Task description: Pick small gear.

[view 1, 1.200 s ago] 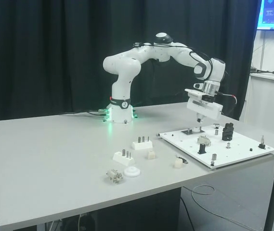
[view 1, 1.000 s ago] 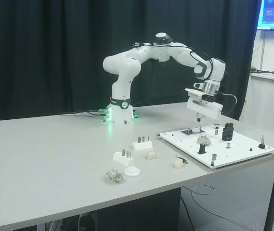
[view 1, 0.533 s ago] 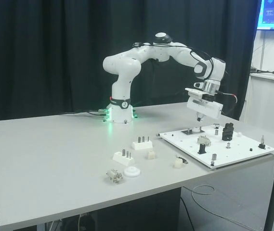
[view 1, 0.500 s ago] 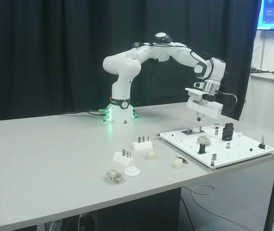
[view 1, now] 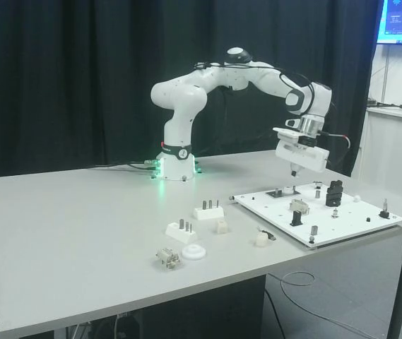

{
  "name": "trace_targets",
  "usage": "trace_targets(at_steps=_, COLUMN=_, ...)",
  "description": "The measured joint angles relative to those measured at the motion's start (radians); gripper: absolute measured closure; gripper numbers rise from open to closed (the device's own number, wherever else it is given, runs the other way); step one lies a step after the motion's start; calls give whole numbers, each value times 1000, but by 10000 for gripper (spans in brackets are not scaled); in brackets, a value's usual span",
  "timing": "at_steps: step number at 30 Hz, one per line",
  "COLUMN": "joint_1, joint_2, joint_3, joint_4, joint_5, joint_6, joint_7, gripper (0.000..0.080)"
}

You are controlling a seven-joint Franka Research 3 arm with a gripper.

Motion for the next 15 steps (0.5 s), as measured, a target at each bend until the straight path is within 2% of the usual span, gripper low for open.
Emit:
trace_targets(at_steps=5, joint_1=4, joint_2=0, joint_3=-5, joint_4=5, joint_5=-18, joint_6=2, joint_7=-2, gripper=803)
trace_targets(at_steps=6, joint_1=5, joint_2=0, joint_3=-6, joint_4=6, joint_5=-21, joint_6=2, joint_7=-2, gripper=701)
trace_targets(at_steps=11, joint_1=7, joint_2=0, joint_3=-15, joint_4=9, joint_5=-33, joint_6=2, joint_7=-2, gripper=701)
trace_targets(at_steps=12, joint_1=7, joint_2=0, joint_3=-17, joint_4=10, joint_5=-36, joint_6=2, joint_7=-2, gripper=365)
trace_targets(at_steps=15, joint_1=7, joint_2=0, joint_3=-21, joint_4=11, joint_5=-41, joint_6=2, joint_7=-2, gripper=365)
